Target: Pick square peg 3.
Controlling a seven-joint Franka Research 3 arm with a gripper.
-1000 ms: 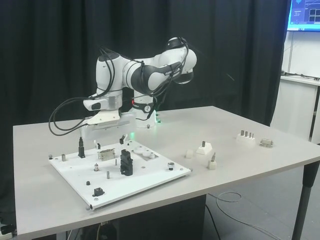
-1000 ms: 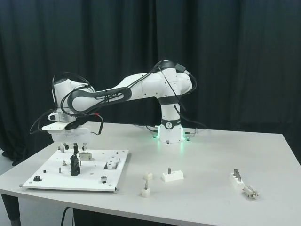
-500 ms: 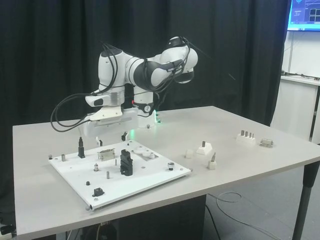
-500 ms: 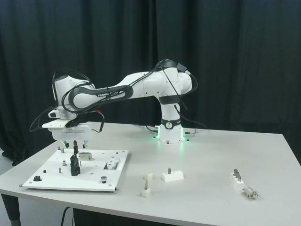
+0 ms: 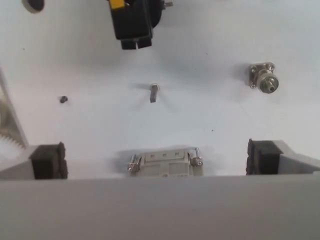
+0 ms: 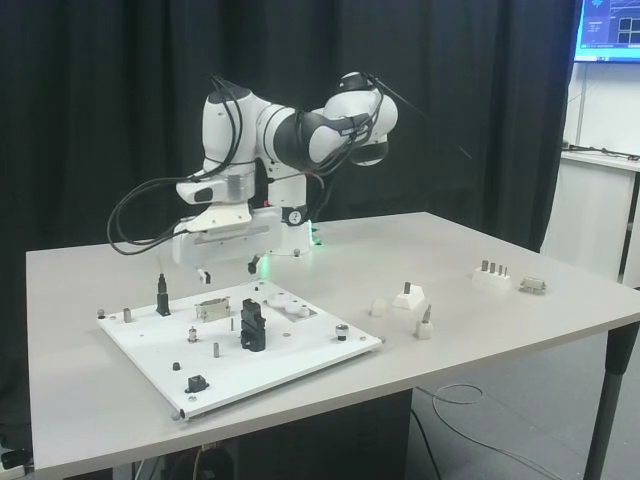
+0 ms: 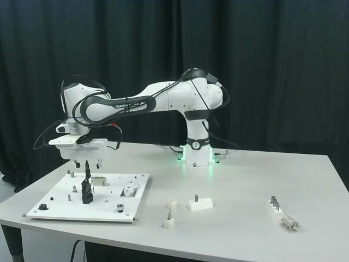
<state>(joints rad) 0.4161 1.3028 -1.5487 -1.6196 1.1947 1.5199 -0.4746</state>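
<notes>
Grey table (image 6: 450, 240): claw (image 6: 227, 271) spread, empty; square peg 3 (image 6: 491, 268), probably, well apart.

White arm (image 7: 147, 101) reaches over white board (image 7: 87, 204); gripper (image 7: 87, 162) above it, apparently empty

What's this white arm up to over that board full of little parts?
The white arm's gripper hangs above the white board at one end of the grey table, fingers apart and holding nothing. Below it sit a grey connector, a small upright pin and a black block. Its job is to pick up a square peg; several pegs stand in small white holders farther along the table, untouched.
</notes>
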